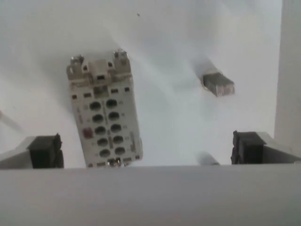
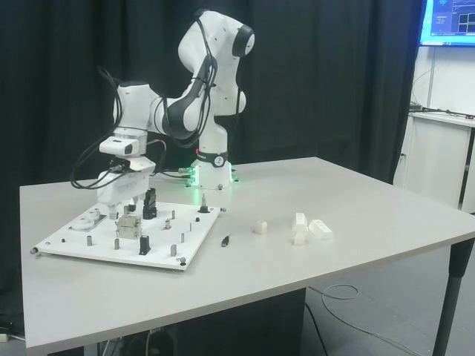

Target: Remove waterproof.

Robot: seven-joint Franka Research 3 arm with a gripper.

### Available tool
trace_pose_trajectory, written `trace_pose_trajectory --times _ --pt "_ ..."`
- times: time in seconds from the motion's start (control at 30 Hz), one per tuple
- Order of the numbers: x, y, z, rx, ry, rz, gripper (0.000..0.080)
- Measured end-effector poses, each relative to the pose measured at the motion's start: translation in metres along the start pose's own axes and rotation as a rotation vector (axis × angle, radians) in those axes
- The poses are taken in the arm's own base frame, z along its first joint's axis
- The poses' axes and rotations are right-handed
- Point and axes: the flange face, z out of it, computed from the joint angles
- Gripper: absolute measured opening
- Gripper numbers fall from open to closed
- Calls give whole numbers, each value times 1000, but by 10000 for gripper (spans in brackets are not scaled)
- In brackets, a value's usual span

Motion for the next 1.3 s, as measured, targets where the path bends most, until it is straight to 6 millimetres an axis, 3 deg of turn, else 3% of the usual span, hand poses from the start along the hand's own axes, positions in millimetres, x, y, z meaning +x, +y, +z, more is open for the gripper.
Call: trace_pose_trajectory --times 1.3 --pt "5 3 8 78 -82 -152 800"
